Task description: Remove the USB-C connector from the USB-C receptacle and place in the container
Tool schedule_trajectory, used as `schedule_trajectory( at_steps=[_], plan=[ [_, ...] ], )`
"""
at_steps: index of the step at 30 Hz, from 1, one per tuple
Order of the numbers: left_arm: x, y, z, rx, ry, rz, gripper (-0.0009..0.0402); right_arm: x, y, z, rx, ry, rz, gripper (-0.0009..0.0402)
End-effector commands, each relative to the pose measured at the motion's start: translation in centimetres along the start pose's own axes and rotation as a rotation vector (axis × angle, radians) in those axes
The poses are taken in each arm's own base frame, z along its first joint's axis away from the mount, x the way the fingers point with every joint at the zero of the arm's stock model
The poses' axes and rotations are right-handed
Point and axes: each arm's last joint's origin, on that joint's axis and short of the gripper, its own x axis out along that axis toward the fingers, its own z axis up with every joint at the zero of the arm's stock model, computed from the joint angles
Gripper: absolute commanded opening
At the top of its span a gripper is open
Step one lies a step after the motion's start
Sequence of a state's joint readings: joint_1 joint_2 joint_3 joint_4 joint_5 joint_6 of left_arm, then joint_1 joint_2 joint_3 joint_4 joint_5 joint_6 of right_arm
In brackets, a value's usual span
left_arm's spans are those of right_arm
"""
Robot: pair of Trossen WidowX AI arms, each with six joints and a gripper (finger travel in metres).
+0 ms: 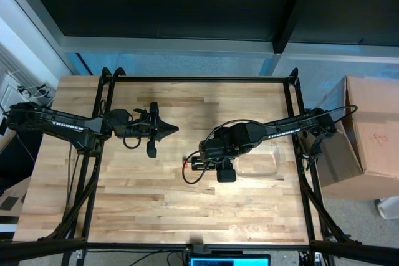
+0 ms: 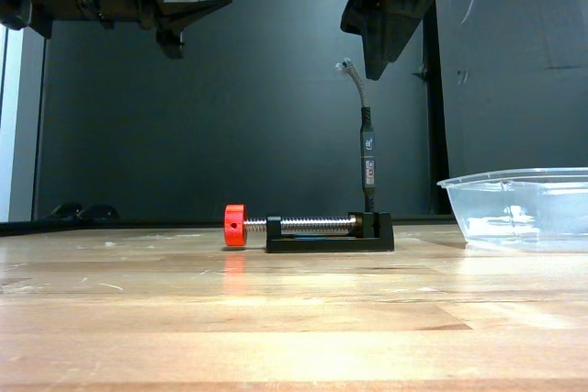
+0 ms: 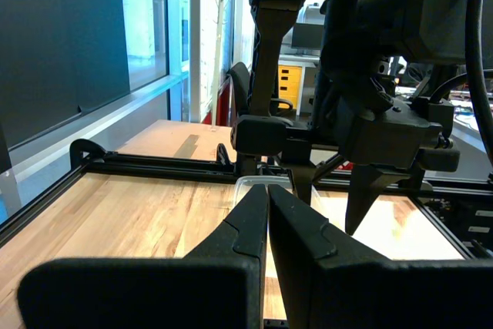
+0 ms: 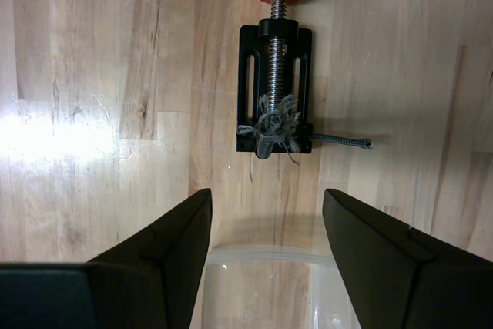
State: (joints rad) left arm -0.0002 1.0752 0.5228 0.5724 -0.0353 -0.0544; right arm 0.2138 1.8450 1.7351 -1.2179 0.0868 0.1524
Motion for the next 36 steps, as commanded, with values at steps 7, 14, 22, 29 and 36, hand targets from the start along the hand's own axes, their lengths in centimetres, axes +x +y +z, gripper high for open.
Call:
schedule_trajectory(
  at_steps=[7, 14, 22, 29, 36],
  plan=[
    [0.0, 0.0, 0.0, 0.000, -0.001, 0.000, 0.0000, 3.4, 0.4, 0.7, -0.014, 0.051, -0.008, 0.0151],
    [0.0, 0.0, 0.0, 0.000, 0.000, 0.000, 0.0000, 5.3, 0.5, 0.7, -0.030, 0.051, -0.008, 0.0149],
    [0.0, 0.0, 0.0, 0.000, 0.000, 0.000, 0.0000, 6.0, 0.3, 0.7, -0.027, 0.035, -0.007, 0.0130],
    [0.0, 0.0, 0.0, 0.000, 0.000, 0.000, 0.0000, 6.0, 0.1, 0.7, -0.028, 0.032, -0.007, 0.0062],
    [0.0, 0.0, 0.0, 0.000, 0.000, 0.000, 0.0000, 6.0, 0.0, 0.7, -0.039, 0.032, -0.008, 0.0002]
  ],
)
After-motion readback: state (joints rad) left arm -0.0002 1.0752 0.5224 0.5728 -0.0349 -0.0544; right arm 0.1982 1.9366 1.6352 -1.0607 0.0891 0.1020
